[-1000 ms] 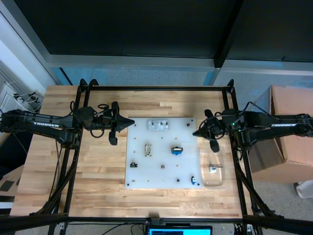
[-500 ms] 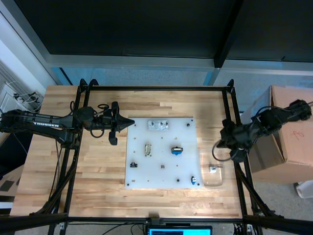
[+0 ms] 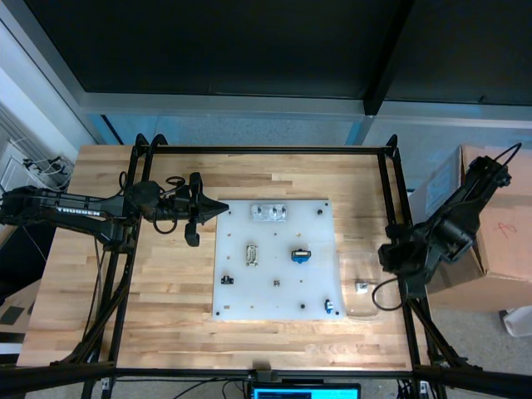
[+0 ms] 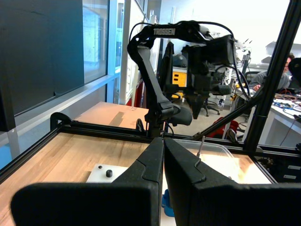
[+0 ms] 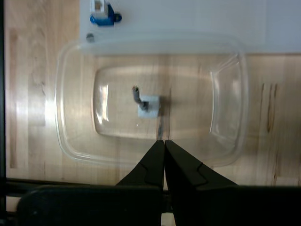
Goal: Pick the RJ45 connector and install on the taskboard
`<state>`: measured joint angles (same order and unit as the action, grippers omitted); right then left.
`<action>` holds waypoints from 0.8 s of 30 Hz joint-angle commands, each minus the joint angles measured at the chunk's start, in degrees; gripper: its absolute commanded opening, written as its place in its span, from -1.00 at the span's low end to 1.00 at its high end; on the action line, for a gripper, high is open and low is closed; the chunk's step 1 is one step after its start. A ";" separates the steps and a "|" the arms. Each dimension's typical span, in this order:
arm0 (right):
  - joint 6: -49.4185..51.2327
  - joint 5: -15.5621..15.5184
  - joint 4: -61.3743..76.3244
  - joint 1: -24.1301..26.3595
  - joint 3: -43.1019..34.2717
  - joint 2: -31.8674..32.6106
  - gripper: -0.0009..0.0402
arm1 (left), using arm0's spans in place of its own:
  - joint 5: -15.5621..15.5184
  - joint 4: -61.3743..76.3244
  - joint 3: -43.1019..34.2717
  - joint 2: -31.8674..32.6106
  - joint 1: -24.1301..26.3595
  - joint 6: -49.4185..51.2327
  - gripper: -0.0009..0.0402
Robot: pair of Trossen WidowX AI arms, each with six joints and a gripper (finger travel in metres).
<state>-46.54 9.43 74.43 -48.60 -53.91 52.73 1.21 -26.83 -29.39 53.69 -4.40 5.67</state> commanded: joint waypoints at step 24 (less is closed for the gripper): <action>-3.93 0.57 -17.05 -1.31 8.63 13.64 0.01 | 0.00 -0.02 -0.02 0.02 -0.02 -0.02 -0.96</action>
<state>-51.03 9.74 58.74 -49.93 -45.82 65.95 1.19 -26.85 -29.39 53.69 -4.40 5.67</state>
